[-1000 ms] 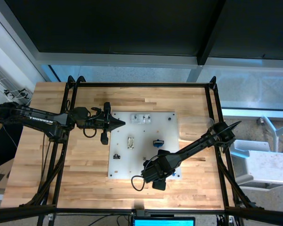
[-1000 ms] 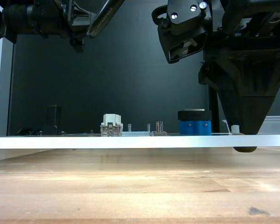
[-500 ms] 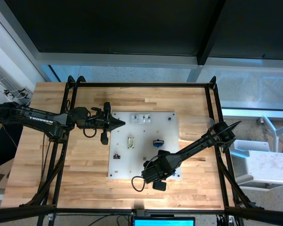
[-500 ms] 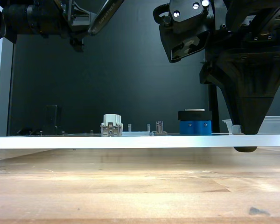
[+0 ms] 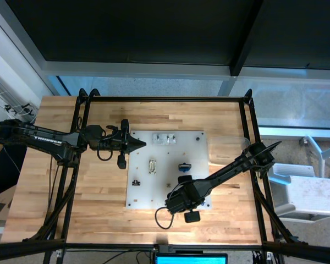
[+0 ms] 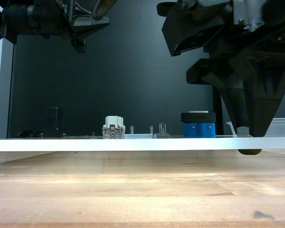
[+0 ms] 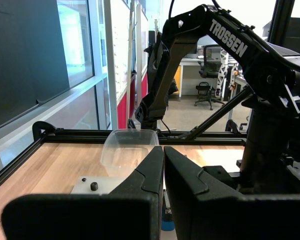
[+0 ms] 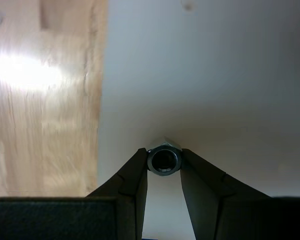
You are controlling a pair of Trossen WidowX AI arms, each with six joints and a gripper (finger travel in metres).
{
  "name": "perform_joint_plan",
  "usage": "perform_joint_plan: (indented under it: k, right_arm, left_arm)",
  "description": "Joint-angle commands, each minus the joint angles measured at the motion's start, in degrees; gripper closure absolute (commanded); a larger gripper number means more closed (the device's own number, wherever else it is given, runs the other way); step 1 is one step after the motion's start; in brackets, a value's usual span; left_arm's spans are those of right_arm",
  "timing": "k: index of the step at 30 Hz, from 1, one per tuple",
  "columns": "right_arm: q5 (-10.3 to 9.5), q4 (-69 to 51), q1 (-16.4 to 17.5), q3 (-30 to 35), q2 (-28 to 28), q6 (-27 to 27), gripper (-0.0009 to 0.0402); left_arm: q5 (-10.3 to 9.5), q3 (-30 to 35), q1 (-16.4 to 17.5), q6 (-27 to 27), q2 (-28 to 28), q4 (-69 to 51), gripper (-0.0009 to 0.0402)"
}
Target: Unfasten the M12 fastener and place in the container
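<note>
The M12 fastener (image 8: pixel 164 161) is sitting clamped in the right hand (image 8: pixel 163 153) over the white board's (image 5: pixel 154 187) near right edge; I cannot tell whether it is on its stud. The container (image 5: pixel 226 149) is resting just beside the board's far right edge. The left hand (image 7: pixel 163 150) is hovering over the board's far left edge, fingers narrowed together.

This looks like a robotics lab. A wooden table (image 5: pixel 55 165) carries a black frame (image 5: pixel 165 99) and two black arms; one arm (image 7: pixel 225 37) bears the name TROSSEN. Between them lies a white board (image 5: pixel 146 190) with small test parts. The left gripper (image 7: pixel 163 150) hangs high over the board's left side, fingers together. The right gripper (image 8: pixel 164 156) is low at the board's near right edge, pinching a nut (image 8: pixel 164 161). A screen (image 5: pixel 191 258) stands at the near edge. Behind are tall windows (image 7: pixel 75 40) and an office chair (image 7: pixel 206 90).
</note>
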Motion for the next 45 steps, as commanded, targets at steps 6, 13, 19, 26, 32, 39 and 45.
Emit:
perform_joint_plan:
  k: [6,13,19,26,32,39,45]
  right_arm:
    - [0.07,0.04,-0.04,0.09,-0.33,-26.82,0.0387]
    - [0.07,-0.02,-0.04,0.09,-0.33,-46.80,0.0387]
    - [0.04,-0.48,-0.02,0.07,-0.33,-63.49,0.0387]
    - [0.13,-0.44,-0.02,0.07,-0.33,-72.48,0.0387]
    - [0.17,-0.48,-0.02,0.07,-0.33,-79.95,0.0387]
    - [0.15,-0.44,-0.02,0.07,-0.33,-80.11,0.0386]
    - [0.11,-0.46,0.00,0.07,-0.33,-79.54,0.0344]
  left_arm:
    - [0.02,0.00,0.00,0.00,0.00,0.02,0.0393]
    - [0.02,0.00,0.00,0.00,0.00,0.02,0.0393]
    - [0.02,0.00,0.00,0.00,0.00,0.02,0.0393]
    - [0.02,0.00,0.00,0.00,0.00,0.02,0.0393]
    - [0.02,0.00,0.02,0.00,0.00,0.02,0.0393]
    - [0.02,0.00,0.00,0.00,0.00,0.02,0.0393]
    - [0.02,0.00,0.02,0.00,0.00,0.02,0.0393]
